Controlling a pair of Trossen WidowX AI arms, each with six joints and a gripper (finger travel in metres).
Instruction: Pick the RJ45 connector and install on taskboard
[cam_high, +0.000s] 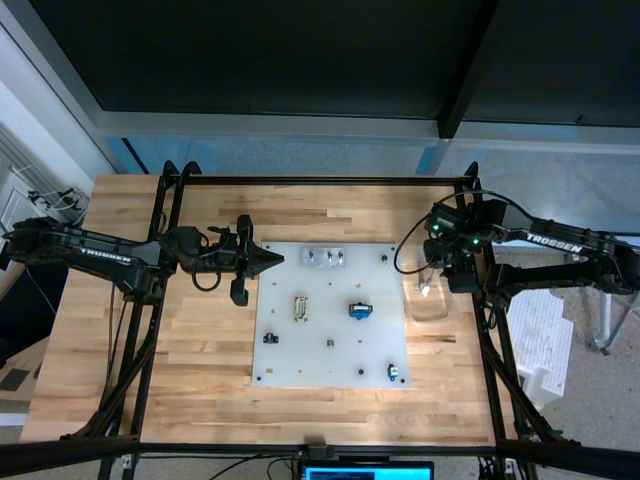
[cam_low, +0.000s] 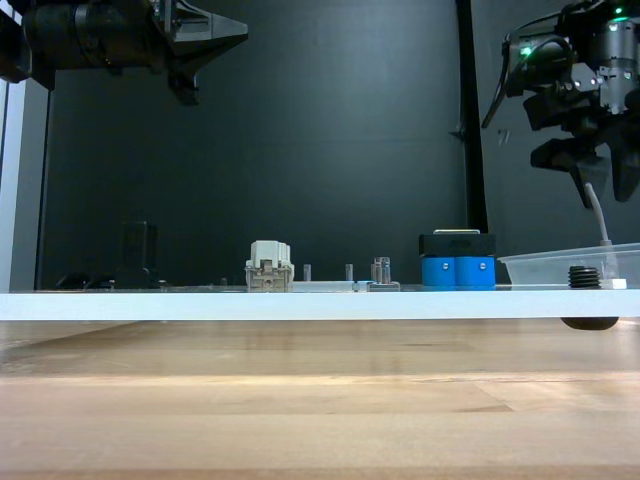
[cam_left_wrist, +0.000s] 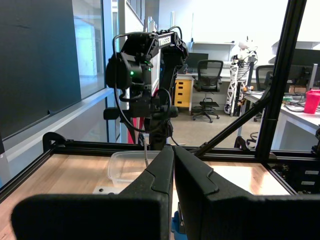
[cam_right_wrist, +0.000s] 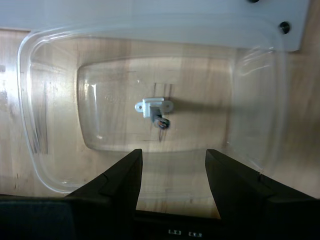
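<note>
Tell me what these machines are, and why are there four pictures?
They are two robot arms beside a wooden table. One picture looks down from above, one looks level along the table, and one comes from a camera on each arm. The white taskboard lies in the middle. The left gripper is shut and hangs high over the board's left edge, holding nothing. The right gripper is open above a clear tray with the small white connector inside.

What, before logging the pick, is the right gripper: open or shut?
Open: right gripper fingers stand apart above the clear tray. The left gripper, shut, hovers at the taskboard edge.
</note>
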